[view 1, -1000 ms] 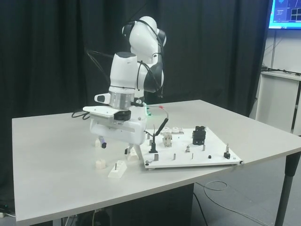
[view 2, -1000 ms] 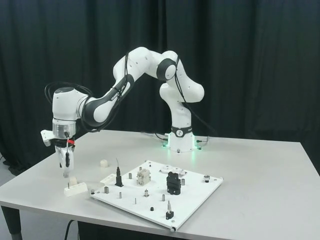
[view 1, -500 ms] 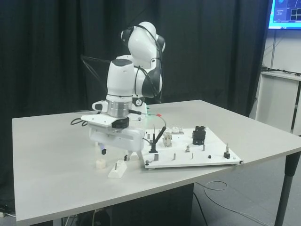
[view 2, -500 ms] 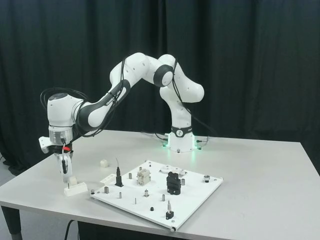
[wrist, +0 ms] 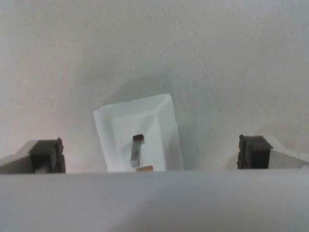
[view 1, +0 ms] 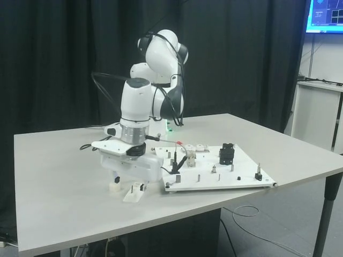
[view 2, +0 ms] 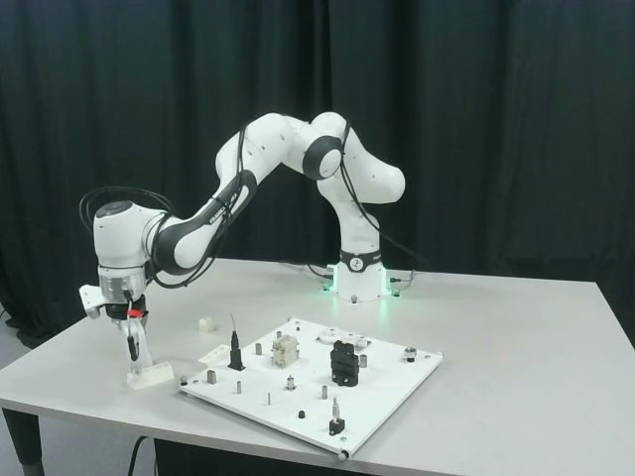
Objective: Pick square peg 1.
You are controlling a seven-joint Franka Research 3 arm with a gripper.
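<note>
- Square peg 1 (wrist: 136, 151) stands upright in a small white holder block (wrist: 137, 133) on the grey table (view 1: 59, 160), just beside the near-left corner of the white task board (view 1: 225, 174) as the first room view shows it
- Gripper (wrist: 149, 153) hangs directly over the holder with its jaws spread wide; in the wrist view the two black fingertips (wrist: 47, 155) sit well to either side of the block, touching nothing and holding nothing
- Step in hand, judging from this, is the final approach before the grasp: the fingers straddle the peg but are not yet down around it
- Next move calls for a short straight descent so the pads come level with the peg's shaft, then a closing squeeze on it alone, not on the holder; the peg looks thin, so centring matters
- Peg's foot is cut off in the wrist view by the gripper body across the lower part of the picture, so how deep it sits in the holder cannot be told
- From the first room view the hand's white housing (view 1: 131, 163) covers most of the peg and the fingertips; from the second room view the holder (view 2: 149, 375) is small and the peg cannot be made out
- Another small white block (view 2: 205, 323) lies apart on the table
</note>
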